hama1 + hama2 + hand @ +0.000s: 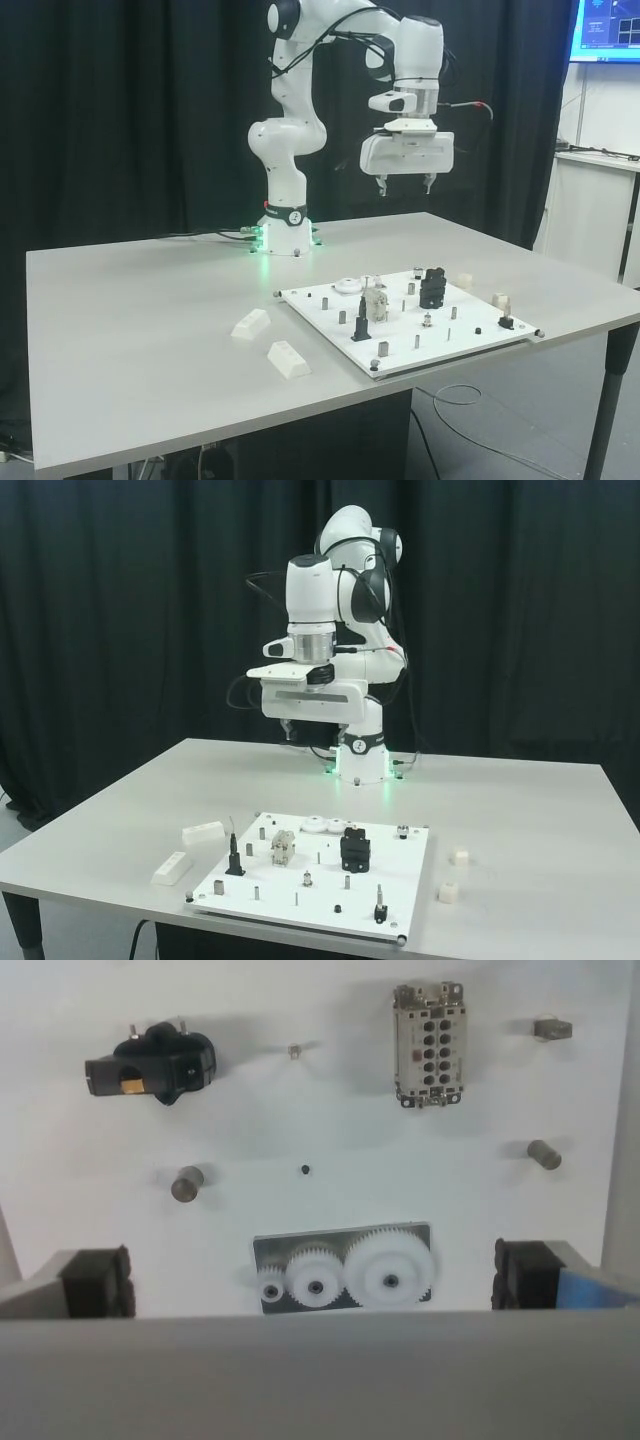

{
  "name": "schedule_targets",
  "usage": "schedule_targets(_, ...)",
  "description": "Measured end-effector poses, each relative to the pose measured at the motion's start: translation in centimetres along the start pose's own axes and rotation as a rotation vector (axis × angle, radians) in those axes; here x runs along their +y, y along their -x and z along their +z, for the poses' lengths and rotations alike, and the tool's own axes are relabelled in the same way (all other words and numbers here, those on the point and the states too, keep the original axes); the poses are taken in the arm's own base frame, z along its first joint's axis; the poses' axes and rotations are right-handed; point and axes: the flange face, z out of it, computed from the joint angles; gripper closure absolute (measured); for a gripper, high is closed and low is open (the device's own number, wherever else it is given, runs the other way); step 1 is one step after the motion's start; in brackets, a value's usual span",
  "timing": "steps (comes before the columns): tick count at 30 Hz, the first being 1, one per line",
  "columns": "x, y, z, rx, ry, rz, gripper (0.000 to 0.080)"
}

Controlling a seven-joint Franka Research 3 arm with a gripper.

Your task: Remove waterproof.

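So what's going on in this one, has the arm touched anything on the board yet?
Not yet. The white Franka arm holds its gripper open and empty, high above the grey table. Below it lies the white board with its parts all in place: the black connector, the grey multi-pin connector, the white gears and several pegs. Nothing has been lifted off.

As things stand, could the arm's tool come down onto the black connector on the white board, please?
Probably yes. The tool hangs open high above the white board, and nothing stands over the black connector; only low pegs sit near it.
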Motion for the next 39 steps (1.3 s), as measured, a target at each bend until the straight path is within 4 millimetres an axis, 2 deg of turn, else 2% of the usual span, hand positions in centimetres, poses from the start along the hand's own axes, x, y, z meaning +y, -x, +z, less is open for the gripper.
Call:
schedule_targets(9,0.4,-0.4,0.4,0.002,0.011,0.007,0.0003)
schedule_targets(17,1.5,-1.4,1.5,-0.006,0.029,0.030,0.0003)
schedule_targets(39,3.1,-4.3,7.5,0.042,0.007,-0.045,0.0003)
